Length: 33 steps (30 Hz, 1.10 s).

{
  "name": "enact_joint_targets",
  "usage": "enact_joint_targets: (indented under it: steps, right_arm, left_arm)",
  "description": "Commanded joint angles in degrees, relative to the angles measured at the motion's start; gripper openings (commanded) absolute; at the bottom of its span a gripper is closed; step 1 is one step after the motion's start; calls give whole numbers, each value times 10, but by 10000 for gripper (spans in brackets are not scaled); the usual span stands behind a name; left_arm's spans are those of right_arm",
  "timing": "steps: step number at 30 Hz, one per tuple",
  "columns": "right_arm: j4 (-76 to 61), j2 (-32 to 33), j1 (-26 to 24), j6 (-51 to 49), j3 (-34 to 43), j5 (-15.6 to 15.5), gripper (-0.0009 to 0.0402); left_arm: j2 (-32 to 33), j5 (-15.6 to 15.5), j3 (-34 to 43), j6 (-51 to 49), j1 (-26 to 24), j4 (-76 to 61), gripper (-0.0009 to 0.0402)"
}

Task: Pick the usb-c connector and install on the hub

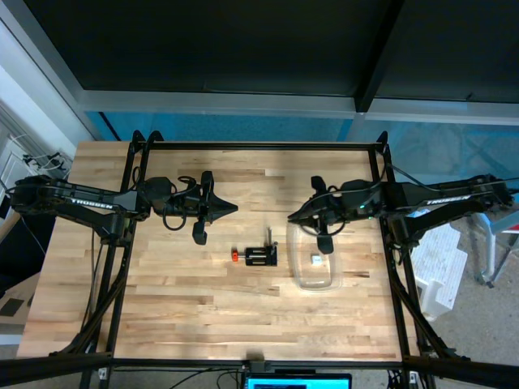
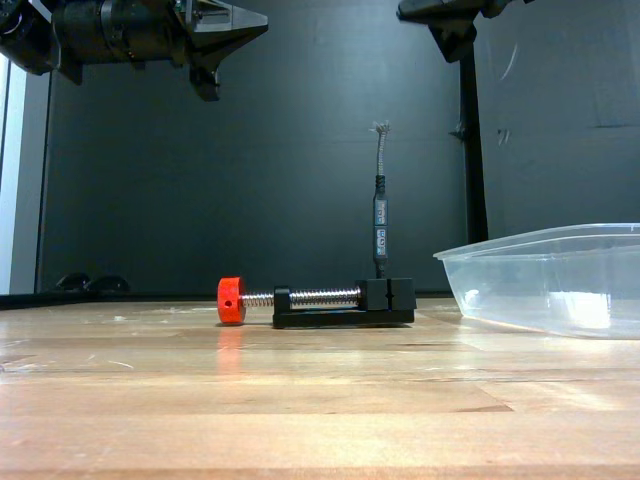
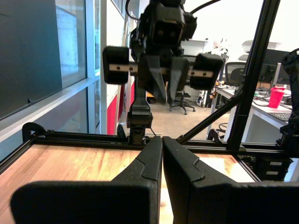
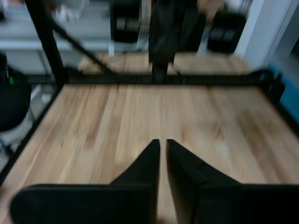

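We see the left pincer (image 3: 162, 140) pressed together, empty, high over the table (image 1: 162, 324). The right pincer (image 4: 162, 142) is the same, facing it. Under the right one is a clear tub (image 1: 324, 279) with a small pale piece (image 1: 315, 259) lying free inside, likely the connector. A clamp (image 1: 259, 258) with an upright cable stub (image 2: 380, 215) sits below, between both. Risk, we think: the tub wall blocks the fingers, and the tiny piece skids or tilts.

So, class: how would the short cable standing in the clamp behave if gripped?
The cable stands upright from the clamp unaided, so probably fairly stiff. Its frayed top looks fragile. The left gripper and right gripper, both shut, hover above the table, apart from it.
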Motion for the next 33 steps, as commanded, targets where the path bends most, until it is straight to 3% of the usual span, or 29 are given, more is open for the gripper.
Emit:
enact_joint_targets:
  steps: [1,15,33]
  right_arm:
    - [67,-29,-12,-1,-38,0,6]
    - [236,-111,-46,3,-163,-7,0]
    - [262,-118,-54,21,-205,-32,0]
  left_arm:
    - [0,0,0,0,0,0,0]
    - [0,0,0,0,0,0,0]
    - [0,0,0,0,0,0,0]
